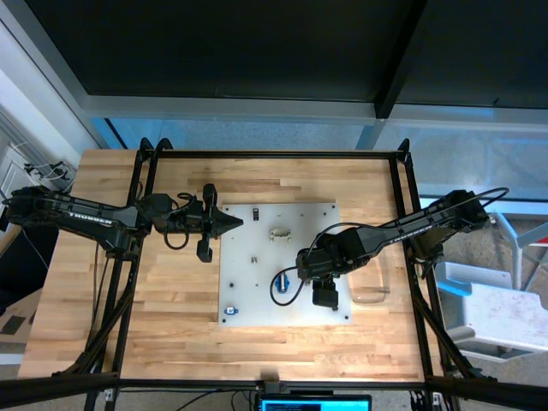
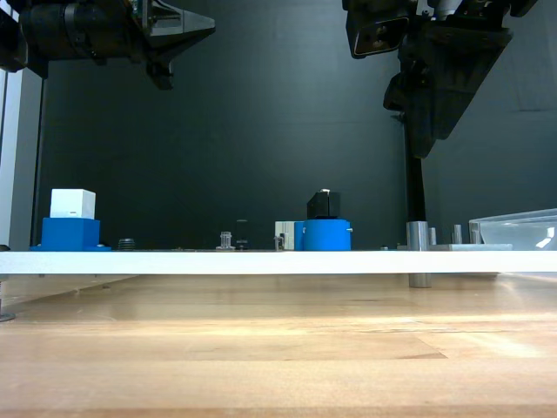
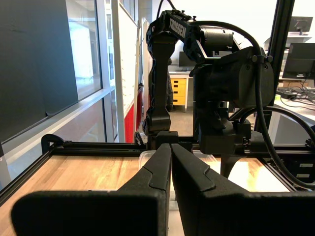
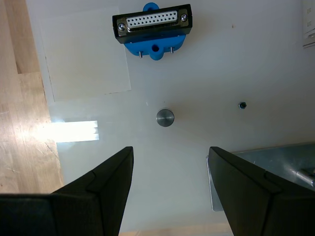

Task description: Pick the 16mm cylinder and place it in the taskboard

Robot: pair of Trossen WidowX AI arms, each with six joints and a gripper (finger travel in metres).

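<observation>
**Right gripper spread open above a cylinder standing in the taskboard**

The right gripper (image 4: 170, 150) points straight down at the taskboard (image 1: 257, 291), and its two fingers are released, with a wide gap between them. Its wrist camera shows the round top of a metal cylinder (image 4: 165, 117) set in the white plate just ahead of that gap. It touches neither finger. A black multi-pin connector on a blue mount (image 4: 152, 29) lies farther along the board.

In the low view the cylinder (image 2: 419, 237) stands upright at the lower right. It passes through the board, and its end shows beneath. The gripper hangs above it in the upper right, well apart. A clear tray (image 2: 522, 226) sits just beside it at the right edge.

The left gripper (image 1: 236, 221) hovers left of centre in the high view, near the board's left edge. Its fingers are pressed together and hold nothing.
</observation>
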